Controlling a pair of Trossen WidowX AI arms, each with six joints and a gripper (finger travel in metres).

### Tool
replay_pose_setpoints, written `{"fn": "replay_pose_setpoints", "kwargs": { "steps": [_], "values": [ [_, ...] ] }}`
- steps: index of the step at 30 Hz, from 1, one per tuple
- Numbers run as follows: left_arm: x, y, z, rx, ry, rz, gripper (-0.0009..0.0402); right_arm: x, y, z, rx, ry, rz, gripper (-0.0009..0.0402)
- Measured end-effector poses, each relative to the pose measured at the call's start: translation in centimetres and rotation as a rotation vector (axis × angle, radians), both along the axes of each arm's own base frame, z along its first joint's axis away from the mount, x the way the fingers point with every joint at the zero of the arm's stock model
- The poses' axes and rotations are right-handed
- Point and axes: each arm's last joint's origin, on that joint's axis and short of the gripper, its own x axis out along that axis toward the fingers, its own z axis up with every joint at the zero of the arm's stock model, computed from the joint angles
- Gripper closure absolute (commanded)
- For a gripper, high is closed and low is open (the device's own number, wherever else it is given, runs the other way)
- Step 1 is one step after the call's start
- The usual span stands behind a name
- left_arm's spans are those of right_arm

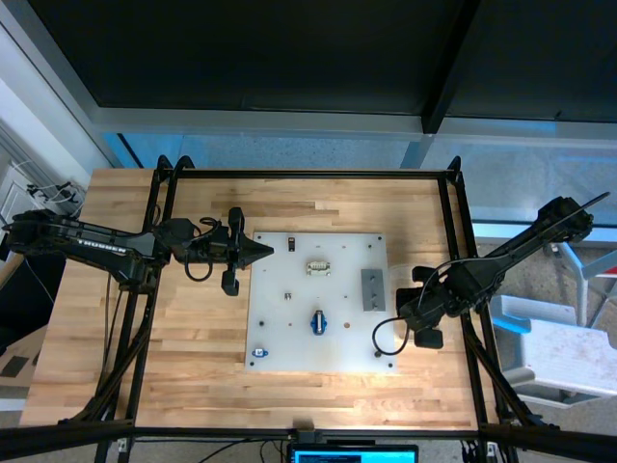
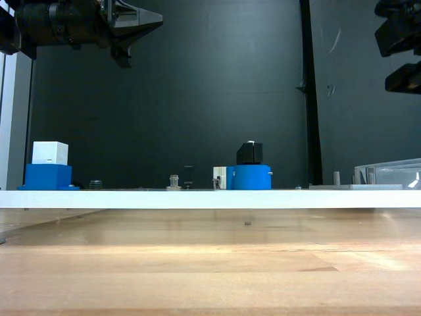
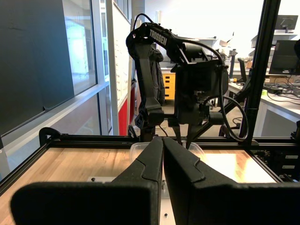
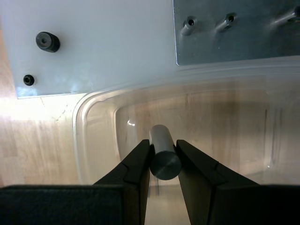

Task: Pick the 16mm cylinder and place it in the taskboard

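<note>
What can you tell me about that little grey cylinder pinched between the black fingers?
The cylinder is short, smooth and grey, metal by its look, with a flat dark round end. It is clamped at its sides by the two black fingers of the right gripper, over the clear tray beside the taskboard. Whether it touches the tray's floor cannot be told. The left gripper, shut, hangs at the board's left edge, far from it.
</note>
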Motion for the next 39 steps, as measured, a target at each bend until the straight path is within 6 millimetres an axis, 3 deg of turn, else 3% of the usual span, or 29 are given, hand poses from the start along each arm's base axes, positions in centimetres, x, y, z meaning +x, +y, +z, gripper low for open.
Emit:
{"fn": "replay_pose_setpoints", "kwargs": {
  "steps": [14, 32, 39],
  "values": [
    [0.0, 0.0, 0.0, 0.0, 0.0, 0.0, 0.0393, 0.0, 0.0, 2.7, -0.005, -0.006, -0.002, 0.035],
    [0.0, 0.0, 0.0, 0.0, 0.0, 0.0, 0.0393, 0.2, -0.3, 2.8, -0.008, -0.004, -0.016, 0.035],
    [0.0, 0.0, 0.0, 0.0, 0.0, 0.0, 0.0393, 1.4, -0.3, 2.6, -0.015, 0.002, -0.03, 0.035]
  ]
}}
